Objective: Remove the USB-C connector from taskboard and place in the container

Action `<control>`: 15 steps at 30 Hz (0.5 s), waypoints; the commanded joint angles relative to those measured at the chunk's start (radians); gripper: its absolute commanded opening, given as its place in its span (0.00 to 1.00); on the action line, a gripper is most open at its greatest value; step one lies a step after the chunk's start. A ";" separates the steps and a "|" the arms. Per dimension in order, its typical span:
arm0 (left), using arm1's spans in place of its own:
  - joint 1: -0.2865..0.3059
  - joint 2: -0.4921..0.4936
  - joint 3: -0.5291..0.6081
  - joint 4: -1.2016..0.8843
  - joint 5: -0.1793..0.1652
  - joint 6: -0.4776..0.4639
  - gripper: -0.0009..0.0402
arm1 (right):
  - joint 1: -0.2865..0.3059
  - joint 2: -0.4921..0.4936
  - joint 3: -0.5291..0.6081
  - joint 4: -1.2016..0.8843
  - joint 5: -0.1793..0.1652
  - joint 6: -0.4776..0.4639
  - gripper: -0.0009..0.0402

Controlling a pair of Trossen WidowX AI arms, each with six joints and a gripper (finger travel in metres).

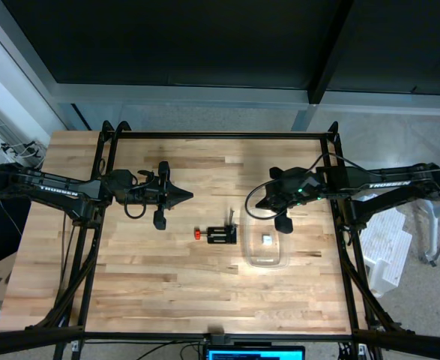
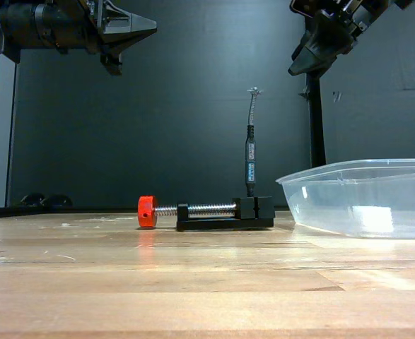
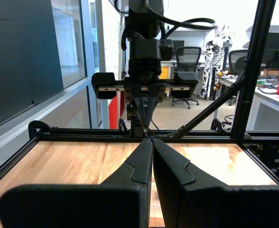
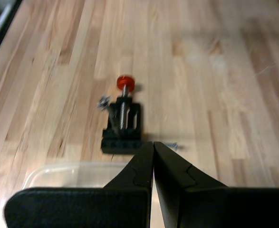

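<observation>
Two risks I see from here: the clear container (image 1: 267,266) lies just beside the taskboard (image 1: 221,235), so my right gripper (image 4: 153,143) may knock it on descent, and the thin USB-C connector (image 2: 250,161), clamped upright in the taskboard, may bend. The left gripper (image 3: 152,141) and the right one both hover high over the table (image 1: 167,285), fingers pressed together, empty.

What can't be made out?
How the USB-C connector seats in the taskboard: too small in high view, blurred in right wrist view.
The container: cut off by the low view's edge; the right pincer, raised beside it, covers part in its view.
The left pincer, raised left of the taskboard, blocks the table beneath.
</observation>
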 commanded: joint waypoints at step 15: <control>0.000 0.000 0.000 0.000 0.000 0.000 0.02 | 0.074 0.326 0.272 -0.269 0.004 0.069 0.11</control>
